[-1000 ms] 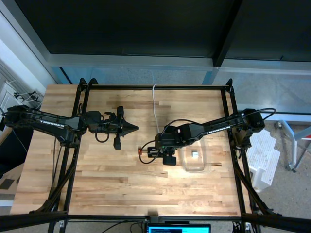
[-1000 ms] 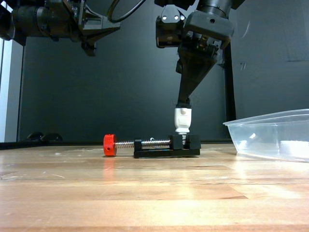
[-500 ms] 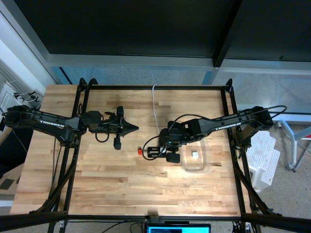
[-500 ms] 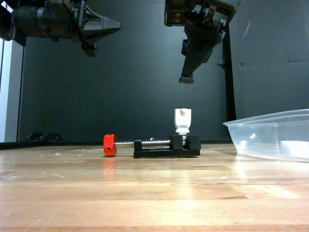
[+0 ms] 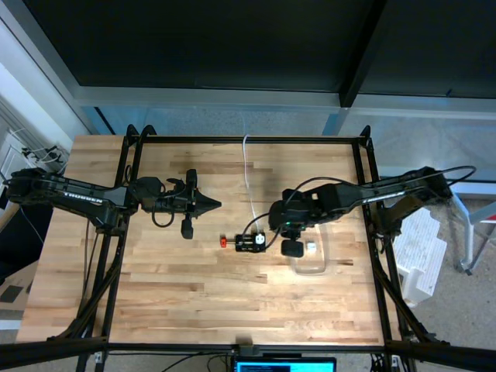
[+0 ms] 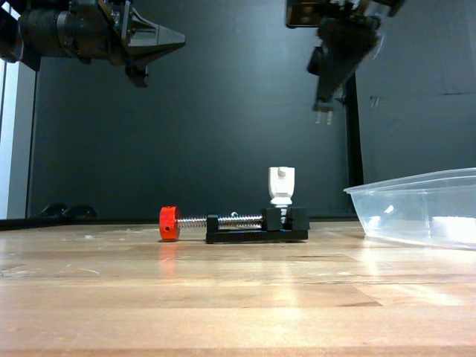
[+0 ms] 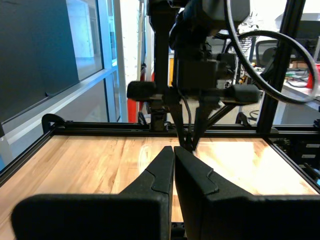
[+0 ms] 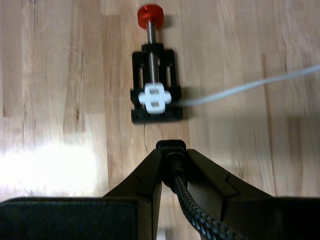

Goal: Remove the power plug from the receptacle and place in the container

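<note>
We risk missing the tray (image 6: 405, 214) if the right gripper (image 8: 171, 152), clamped on the plug (image 6: 323, 113) short of it, releases early; left gripper (image 6: 175, 36) is parked closed, high left.

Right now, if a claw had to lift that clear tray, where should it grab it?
Probably pinch one long side wall of the container from straight above: the walls are thin and shallow, and the top is open. The right claw, high up near it holding the power plug, is nearest; the left claw hangs shut far left.
</note>
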Controlling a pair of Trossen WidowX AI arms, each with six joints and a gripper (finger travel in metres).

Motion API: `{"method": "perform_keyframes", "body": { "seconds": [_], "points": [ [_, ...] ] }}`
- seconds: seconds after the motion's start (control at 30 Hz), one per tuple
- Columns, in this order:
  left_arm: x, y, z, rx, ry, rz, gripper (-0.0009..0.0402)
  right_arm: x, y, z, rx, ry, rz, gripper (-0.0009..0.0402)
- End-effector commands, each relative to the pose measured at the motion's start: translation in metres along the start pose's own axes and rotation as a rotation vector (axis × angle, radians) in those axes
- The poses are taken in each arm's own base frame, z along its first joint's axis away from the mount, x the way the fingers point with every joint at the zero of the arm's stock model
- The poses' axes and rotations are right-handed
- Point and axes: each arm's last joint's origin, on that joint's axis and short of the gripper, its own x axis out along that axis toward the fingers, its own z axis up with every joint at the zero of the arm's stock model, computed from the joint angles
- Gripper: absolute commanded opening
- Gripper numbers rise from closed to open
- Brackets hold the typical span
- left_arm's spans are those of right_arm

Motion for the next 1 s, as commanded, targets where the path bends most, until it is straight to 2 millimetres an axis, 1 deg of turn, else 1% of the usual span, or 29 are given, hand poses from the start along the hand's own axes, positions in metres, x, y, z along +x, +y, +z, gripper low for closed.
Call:
{"method": "perform_keyframes", "body": {
  "seconds": [0.03, 0.23, 0.37, 0.47, 0.67, 0.9, 1.0],
  "points": [
    [0.0, 0.0, 0.0, 0.0, 0.001, 0.0, 0.0, -0.001, -0.001, -0.016, 0.004, 0.016, 0.001, 0.0],
    [0.001, 0.0, -0.001, 0.0, 0.006, 0.0, 0.0, -0.002, -0.004, -0.045, 0.016, 0.041, 0.002, 0.0],
    [0.001, 0.0, -0.001, 0.0, 0.006, 0.0, 0.0, 0.0, -0.002, -0.063, 0.005, 0.059, 0.005, 0.0],
    [0.001, 0.0, -0.001, 0.0, 0.005, 0.0, 0.0, 0.004, -0.003, -0.072, 0.015, 0.071, 0.004, 0.0],
    [0.001, 0.0, -0.001, 0.0, 0.006, -0.001, 0.0, 0.016, -0.002, -0.083, 0.014, 0.095, 0.008, 0.0],
    [0.001, 0.0, -0.001, 0.001, 0.006, -0.001, 0.0, 0.024, -0.001, -0.087, 0.034, 0.069, 0.014, 0.0001],
    [0.001, 0.0, -0.001, 0.0, 0.006, -0.001, 0.0, 0.029, -0.001, -0.089, 0.044, 0.063, 0.016, 0.0007]
  ]
}}
